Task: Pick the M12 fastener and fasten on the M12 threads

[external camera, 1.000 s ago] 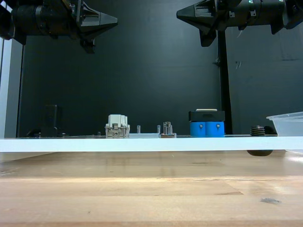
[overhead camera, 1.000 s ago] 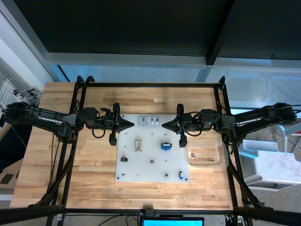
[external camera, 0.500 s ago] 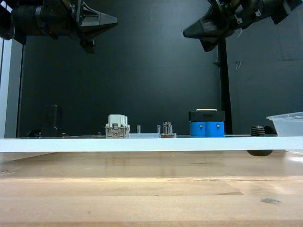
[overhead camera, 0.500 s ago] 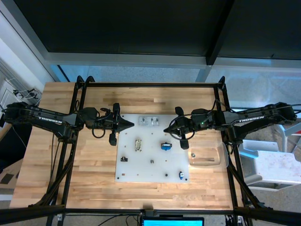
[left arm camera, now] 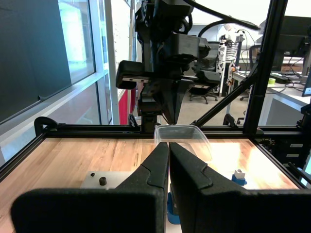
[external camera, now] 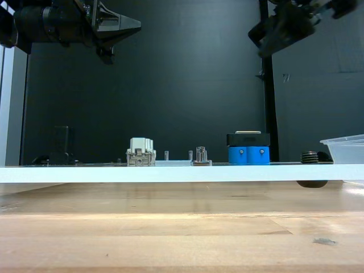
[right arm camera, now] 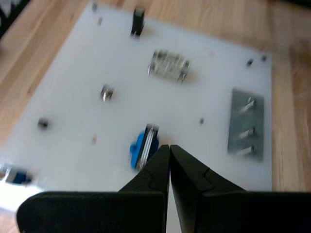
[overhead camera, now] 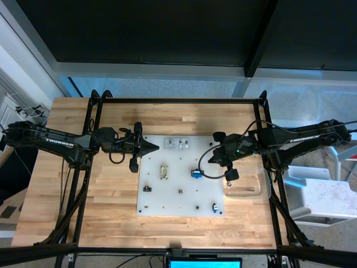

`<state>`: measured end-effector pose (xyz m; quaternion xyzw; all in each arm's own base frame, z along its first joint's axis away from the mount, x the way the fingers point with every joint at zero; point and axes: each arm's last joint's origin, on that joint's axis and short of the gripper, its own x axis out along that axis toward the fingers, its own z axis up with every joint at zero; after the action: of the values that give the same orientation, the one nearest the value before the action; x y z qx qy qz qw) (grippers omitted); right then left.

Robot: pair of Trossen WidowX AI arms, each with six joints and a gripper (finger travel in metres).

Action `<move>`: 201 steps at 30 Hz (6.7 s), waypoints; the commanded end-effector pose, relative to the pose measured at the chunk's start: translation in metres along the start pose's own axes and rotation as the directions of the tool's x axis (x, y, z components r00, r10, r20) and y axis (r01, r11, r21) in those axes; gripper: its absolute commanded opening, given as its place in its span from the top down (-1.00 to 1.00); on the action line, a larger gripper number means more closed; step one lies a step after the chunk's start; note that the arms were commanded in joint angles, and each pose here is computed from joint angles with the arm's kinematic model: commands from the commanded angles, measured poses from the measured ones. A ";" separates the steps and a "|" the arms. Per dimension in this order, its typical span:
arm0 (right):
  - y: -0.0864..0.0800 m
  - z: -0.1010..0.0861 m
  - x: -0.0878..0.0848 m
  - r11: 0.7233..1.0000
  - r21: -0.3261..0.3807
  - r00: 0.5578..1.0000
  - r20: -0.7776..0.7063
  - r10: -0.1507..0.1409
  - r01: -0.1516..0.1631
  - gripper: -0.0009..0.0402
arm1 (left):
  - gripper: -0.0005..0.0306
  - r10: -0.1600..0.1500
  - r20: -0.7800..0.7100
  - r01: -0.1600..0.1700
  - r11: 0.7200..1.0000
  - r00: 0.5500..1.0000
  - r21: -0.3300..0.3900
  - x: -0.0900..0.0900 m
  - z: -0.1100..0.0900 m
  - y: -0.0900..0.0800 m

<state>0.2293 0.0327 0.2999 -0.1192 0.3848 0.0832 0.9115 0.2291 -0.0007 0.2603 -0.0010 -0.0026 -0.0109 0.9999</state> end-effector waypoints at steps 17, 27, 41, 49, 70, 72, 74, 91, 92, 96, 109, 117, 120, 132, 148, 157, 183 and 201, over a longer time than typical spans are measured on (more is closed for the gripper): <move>0.035 -0.029 -0.010 0.965 -0.167 0.875 -0.473 0.101 -0.202 0.96 | 0.96 0.000 0.000 0.000 1.000 1.000 0.000 0.000 0.000 0.000; 0.059 -0.034 0.014 0.891 -0.286 0.769 -0.631 0.103 -0.353 0.96 | 0.96 0.000 -0.001 0.000 1.000 1.000 0.000 0.000 0.000 0.000; 0.077 -0.031 0.041 0.822 -0.357 0.765 -0.629 0.139 -0.443 0.67 | 0.96 0.000 -0.001 0.000 1.000 1.000 0.000 0.000 0.000 0.000; 0.080 -0.039 0.054 0.801 -0.392 0.781 -0.607 0.144 -0.452 0.34 | 0.97 0.000 0.000 0.000 1.000 1.000 0.000 0.000 0.000 0.000; 0.086 -0.067 0.080 0.780 -0.412 0.774 -0.618 0.141 -0.471 0.15 | 0.96 0.000 -0.001 0.000 1.000 1.000 0.000 0.000 0.000 0.000; 0.086 -0.069 0.081 0.780 -0.413 0.775 -0.615 0.142 -0.470 0.15 | 0.97 0.000 -0.001 0.000 1.000 1.000 0.000 0.000 0.000 0.000; 0.086 -0.072 0.083 0.780 -0.414 0.778 -0.612 0.143 -0.469 0.16 | 0.96 0.000 -0.001 0.000 1.000 1.000 0.000 0.000 0.000 0.000; 0.089 -0.088 0.101 0.770 -0.424 0.775 -0.616 0.141 -0.477 0.15 | 0.96 0.000 -0.001 0.000 1.000 1.000 0.000 0.000 0.000 0.000; 0.089 -0.089 0.102 0.771 -0.422 0.773 -0.618 0.141 -0.478 0.15 | 0.96 0.000 -0.001 0.000 1.000 1.000 0.000 0.000 0.000 0.000; 0.088 -0.092 0.103 0.773 -0.418 0.769 -0.624 0.137 -0.477 0.15 | 0.97 0.000 -0.001 0.000 1.000 1.000 0.000 0.000 0.000 0.000; 0.088 -0.096 0.106 0.780 -0.424 0.785 -0.605 0.135 -0.461 0.16 | 0.97 0.000 0.000 0.000 1.000 1.000 0.000 0.000 0.000 0.000; 0.087 -0.097 0.106 0.780 -0.422 0.782 -0.609 0.134 -0.462 0.16 | 0.96 0.000 -0.001 0.000 1.000 1.000 0.000 0.000 0.000 0.000; 0.087 -0.097 0.106 0.780 -0.422 0.782 -0.609 0.134 -0.462 0.16 | 0.96 0.000 0.000 0.000 1.000 1.000 0.000 0.000 0.000 0.000; 0.087 -0.095 0.106 0.783 -0.421 0.783 -0.607 0.133 -0.459 0.18 | 0.97 0.000 0.000 0.000 1.000 1.000 0.000 0.000 0.000 0.000; 0.086 -0.095 0.106 0.798 -0.403 0.784 -0.606 0.134 -0.448 0.72 | 0.96 0.000 -0.001 0.000 1.000 1.000 0.000 0.000 0.000 0.000; 0.086 -0.090 0.102 0.799 -0.404 0.788 -0.601 0.135 -0.445 0.88 | 0.97 0.000 0.000 0.000 1.000 1.000 0.000 0.000 0.000 0.000; 0.087 0.030 0.068 0.591 -0.563 0.756 -0.642 0.128 -0.578 0.88 | 0.96 0.000 0.000 0.000 1.000 1.000 0.000 0.000 0.000 0.000; 0.129 0.070 0.127 0.490 -0.617 0.751 -0.648 0.128 -0.616 0.88 | 0.96 0.000 0.000 0.000 1.000 1.000 0.000 0.000 0.000 0.000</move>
<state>0.3301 0.1805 0.2376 -0.4433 0.5516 0.4159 0.5712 0.2291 -0.0007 0.2601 -0.0008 -0.0022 -0.0111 0.9999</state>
